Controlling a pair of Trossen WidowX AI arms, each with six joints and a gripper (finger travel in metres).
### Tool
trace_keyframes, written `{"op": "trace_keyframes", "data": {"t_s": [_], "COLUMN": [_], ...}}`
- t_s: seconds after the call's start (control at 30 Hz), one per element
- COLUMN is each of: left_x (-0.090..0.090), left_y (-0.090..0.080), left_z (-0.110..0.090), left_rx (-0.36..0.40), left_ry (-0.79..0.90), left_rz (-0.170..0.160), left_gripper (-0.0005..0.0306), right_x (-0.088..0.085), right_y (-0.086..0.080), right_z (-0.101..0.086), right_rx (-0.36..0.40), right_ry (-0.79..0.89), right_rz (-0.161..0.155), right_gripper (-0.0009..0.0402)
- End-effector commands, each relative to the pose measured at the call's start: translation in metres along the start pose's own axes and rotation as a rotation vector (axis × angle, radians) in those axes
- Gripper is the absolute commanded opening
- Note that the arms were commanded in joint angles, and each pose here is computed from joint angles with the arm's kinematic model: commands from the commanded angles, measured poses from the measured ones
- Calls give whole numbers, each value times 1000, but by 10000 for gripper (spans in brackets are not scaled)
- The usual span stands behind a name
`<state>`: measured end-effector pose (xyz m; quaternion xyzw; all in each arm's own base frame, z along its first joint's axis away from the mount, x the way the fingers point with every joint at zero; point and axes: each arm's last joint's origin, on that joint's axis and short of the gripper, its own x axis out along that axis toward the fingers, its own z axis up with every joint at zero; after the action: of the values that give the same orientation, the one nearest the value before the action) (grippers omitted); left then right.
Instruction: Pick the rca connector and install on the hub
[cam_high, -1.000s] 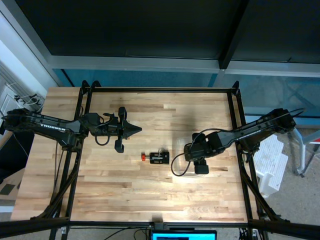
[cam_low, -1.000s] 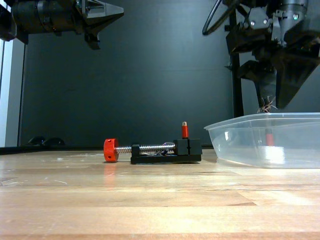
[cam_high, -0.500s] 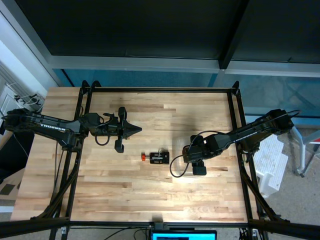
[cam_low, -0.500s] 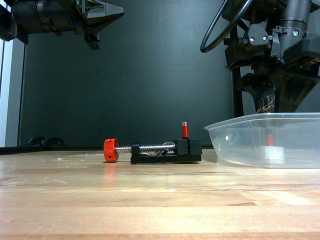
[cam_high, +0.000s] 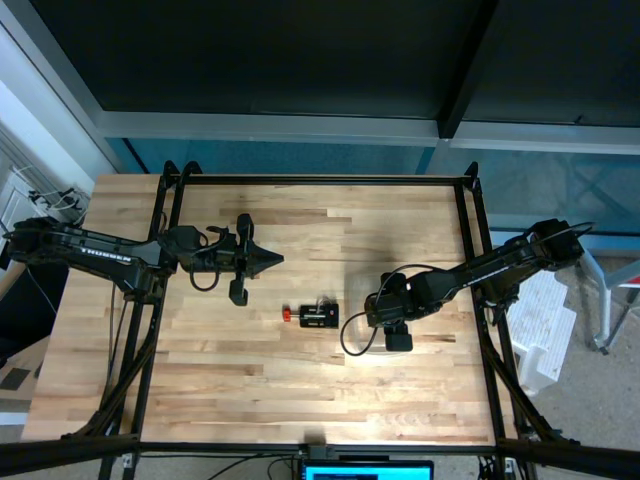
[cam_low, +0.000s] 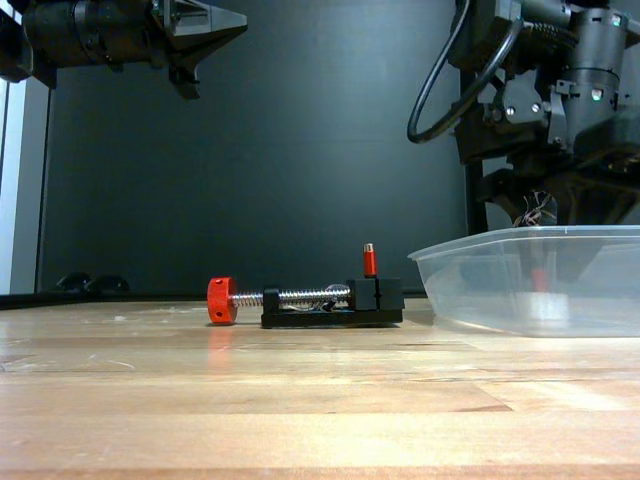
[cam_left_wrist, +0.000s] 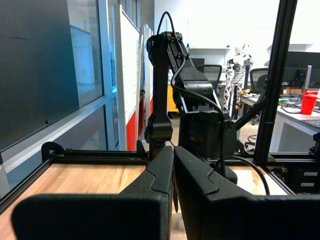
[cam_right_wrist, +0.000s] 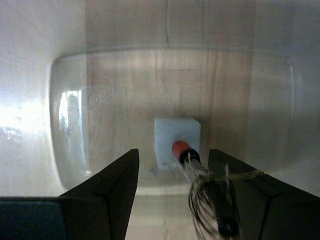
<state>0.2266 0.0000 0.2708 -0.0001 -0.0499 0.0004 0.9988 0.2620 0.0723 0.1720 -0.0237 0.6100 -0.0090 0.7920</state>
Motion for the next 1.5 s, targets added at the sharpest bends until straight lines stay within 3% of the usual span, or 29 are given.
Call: {"op": "trace_keyframes", "data": {"t_s": [0.03, 0.63, 1.5], "left_x": [0, 0, 0], "left_y": [0, 0, 0], "left_z": [0, 0, 0], "left_rx": [0, 0, 0], "left_ry": [1, 1, 1], "left_rz": [0, 0, 0], "left_gripper": [0, 0, 0], "right_x": [1, 1, 1], "right_y": [0, 0, 0], "right_z": [0, 1, 1], "right_rx": [2, 4, 7], "right_ry": [-11, -17, -19], "right_rz": [3, 4, 3], "right_gripper": [192, 189, 8]}}
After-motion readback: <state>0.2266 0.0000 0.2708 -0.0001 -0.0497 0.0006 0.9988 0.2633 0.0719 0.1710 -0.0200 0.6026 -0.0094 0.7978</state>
